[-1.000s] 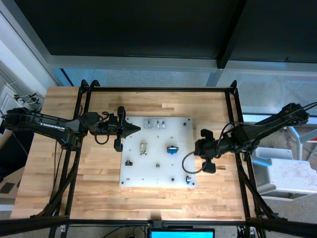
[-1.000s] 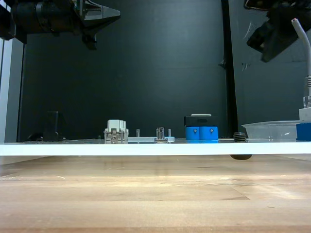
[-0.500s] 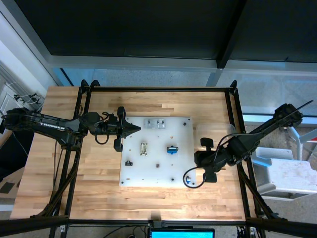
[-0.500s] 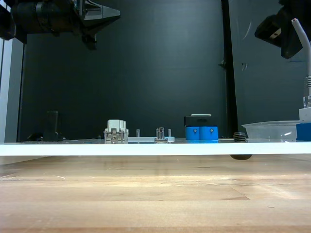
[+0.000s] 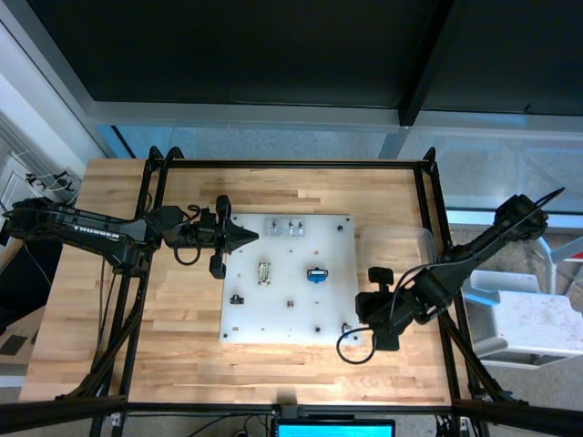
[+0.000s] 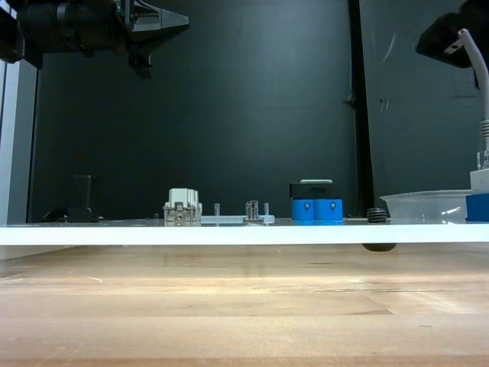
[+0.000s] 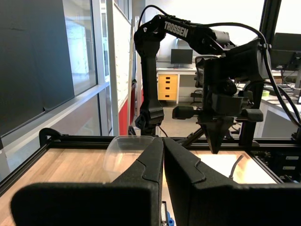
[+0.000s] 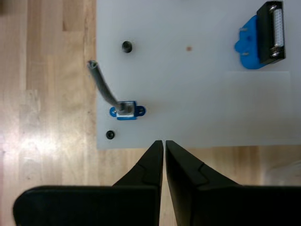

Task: Remove the rj45 connector and place it in the container

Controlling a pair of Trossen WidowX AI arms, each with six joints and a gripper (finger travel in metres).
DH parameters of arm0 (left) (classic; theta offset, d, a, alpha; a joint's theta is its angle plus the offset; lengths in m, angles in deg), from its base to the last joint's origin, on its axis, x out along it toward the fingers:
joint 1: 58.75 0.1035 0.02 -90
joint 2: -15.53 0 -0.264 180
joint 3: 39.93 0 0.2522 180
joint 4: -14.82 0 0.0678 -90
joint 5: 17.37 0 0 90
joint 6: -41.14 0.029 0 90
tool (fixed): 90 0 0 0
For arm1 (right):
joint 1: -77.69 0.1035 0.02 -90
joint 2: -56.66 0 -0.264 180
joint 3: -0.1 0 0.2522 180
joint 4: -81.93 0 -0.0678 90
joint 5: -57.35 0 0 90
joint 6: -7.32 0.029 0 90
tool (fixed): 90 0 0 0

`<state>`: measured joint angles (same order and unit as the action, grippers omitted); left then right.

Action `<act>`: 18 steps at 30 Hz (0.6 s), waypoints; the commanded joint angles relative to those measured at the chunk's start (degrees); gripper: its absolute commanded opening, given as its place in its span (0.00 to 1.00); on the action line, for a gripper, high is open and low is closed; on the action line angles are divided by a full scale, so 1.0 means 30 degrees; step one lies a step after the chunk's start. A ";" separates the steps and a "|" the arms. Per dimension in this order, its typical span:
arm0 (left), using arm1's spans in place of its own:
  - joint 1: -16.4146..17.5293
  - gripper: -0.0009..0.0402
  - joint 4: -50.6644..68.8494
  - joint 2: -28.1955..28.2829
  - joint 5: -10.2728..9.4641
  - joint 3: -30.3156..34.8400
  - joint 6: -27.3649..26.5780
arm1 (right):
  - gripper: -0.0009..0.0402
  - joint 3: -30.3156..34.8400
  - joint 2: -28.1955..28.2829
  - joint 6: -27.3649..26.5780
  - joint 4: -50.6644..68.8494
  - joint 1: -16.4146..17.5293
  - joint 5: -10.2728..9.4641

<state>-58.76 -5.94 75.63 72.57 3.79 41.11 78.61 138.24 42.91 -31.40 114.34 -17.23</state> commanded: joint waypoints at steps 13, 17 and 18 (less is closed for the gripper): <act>0.0007 0.02 -0.0007 0.0000 0.0007 0.0000 0.0007 | 0.44 0.0000 0.1370 0.1049 -0.1800 0.0619 0.0073; 0.0007 0.02 -0.0007 0.0007 0.0007 0.0000 0.0007 | 0.52 0.0000 0.1712 0.1056 -0.2164 0.0634 0.0095; 0.0000 0.02 -0.0007 0.0000 0.0007 0.0000 0.0007 | 0.53 0.0000 0.1785 0.1056 -0.2259 0.0641 0.0131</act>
<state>-58.76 -5.97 75.63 72.59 3.76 41.11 78.66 143.27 46.04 -37.81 116.24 -16.96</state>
